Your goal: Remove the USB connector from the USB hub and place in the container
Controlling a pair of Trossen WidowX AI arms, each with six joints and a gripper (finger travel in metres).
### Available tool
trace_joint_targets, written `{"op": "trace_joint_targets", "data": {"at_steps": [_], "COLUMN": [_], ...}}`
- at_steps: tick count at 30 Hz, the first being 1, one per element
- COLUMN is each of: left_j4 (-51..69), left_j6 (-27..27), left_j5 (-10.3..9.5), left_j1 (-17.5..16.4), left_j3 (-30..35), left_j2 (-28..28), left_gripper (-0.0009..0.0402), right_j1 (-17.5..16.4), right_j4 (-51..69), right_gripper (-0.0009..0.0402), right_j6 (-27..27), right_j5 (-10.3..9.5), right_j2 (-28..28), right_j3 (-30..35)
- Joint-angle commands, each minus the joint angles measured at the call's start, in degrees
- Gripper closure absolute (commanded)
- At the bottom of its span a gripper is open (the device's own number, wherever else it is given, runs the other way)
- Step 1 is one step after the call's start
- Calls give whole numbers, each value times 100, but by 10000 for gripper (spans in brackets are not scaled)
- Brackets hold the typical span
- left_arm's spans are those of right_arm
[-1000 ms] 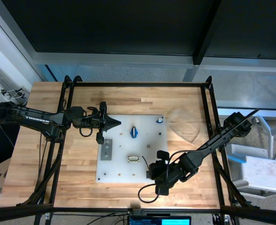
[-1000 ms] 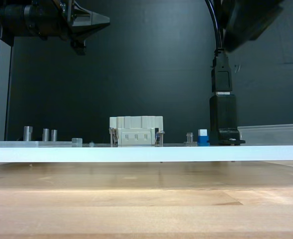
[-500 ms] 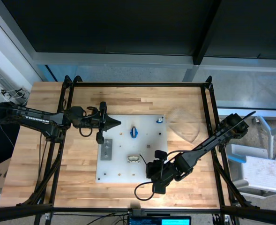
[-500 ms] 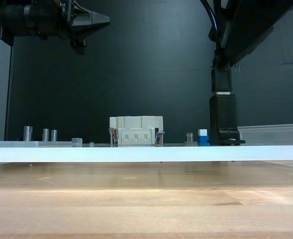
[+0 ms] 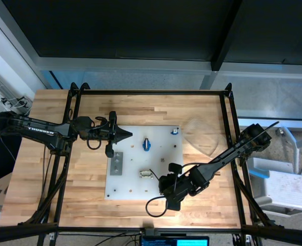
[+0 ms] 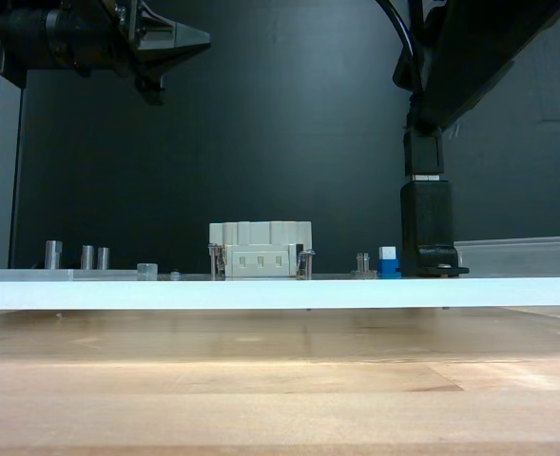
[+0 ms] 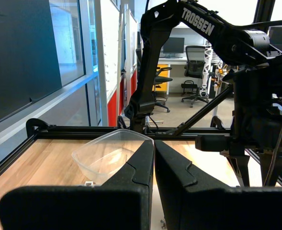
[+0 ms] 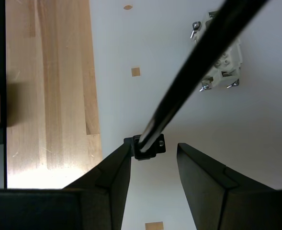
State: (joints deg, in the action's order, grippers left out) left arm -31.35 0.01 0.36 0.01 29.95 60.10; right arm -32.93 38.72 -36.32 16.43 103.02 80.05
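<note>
The plug (image 6: 424, 154) stands upright in the hub (image 6: 424, 226) at the board's (image 5: 127, 187) near right part, its cable (image 8: 203, 62) rising out of the top. The right gripper (image 8: 154, 147) hangs straight over it with its fingers (image 8: 107, 182) spread to a medium gap. One finger is on each side of the plug and neither grips it yet. The gap on one side looks slimmer than on the other.

We judge the step in hand to be the grasp before the pull. To do it well, we centre the jaws so both pads meet the plug together. We also come low enough to clamp the plug body rather than the cable, but stay above the hub. Then we pull straight up along the socket's line, since a tilt would likely bind the plug or lift the board. The cable runs between the fingers, so we watch that it does not get pinched.

The container (image 5: 202, 137) lies on the table (image 5: 38, 169) just off the board's far right corner, well apart from the hub. The left gripper (image 5: 129, 134) is parked above the board's far left edge, fingers (image 7: 136, 172) pressed together and holding nothing.

Counted, we see:
- one plug, one hub and one container
- two grippers and one board
- one beige connector (image 8: 229, 57)
- one grey block (image 5: 117, 164) carrying three pegs (image 6: 53, 255)
</note>
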Motion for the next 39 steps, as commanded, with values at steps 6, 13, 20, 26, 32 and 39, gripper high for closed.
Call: {"op": "trace_joint_targets", "data": {"at_steps": [6, 13, 20, 26, 32, 39], "left_j4": [0, 0, 0, -2, 0, 0], "left_j6": [-2, -2, -2, -2, -2, -2], "left_j5": [0, 0, 0, 2, 0, 2], "left_j1": [0, -2, 0, 0, 0, -2], "left_j3": [0, 0, 0, 0, 0, 0], "left_j2": [2, 2, 2, 2, 2, 2], "left_gripper": [392, 392, 392, 392, 392, 392], "right_j1": [22, 24, 28, 35, 70, 98], "right_j4": [-7, -15, -17, -11, 42, 197], "right_gripper": [316, 386, 394, 393, 393, 393], "right_j6": [79, 125, 125, 229, 337, 544], "right_j5": [2, 2, -2, -17, -138, -146], "right_j2": [-4, -4, -4, -4, -4, 9], "right_j3": [2, 2, 2, 2, 2, 70]}}
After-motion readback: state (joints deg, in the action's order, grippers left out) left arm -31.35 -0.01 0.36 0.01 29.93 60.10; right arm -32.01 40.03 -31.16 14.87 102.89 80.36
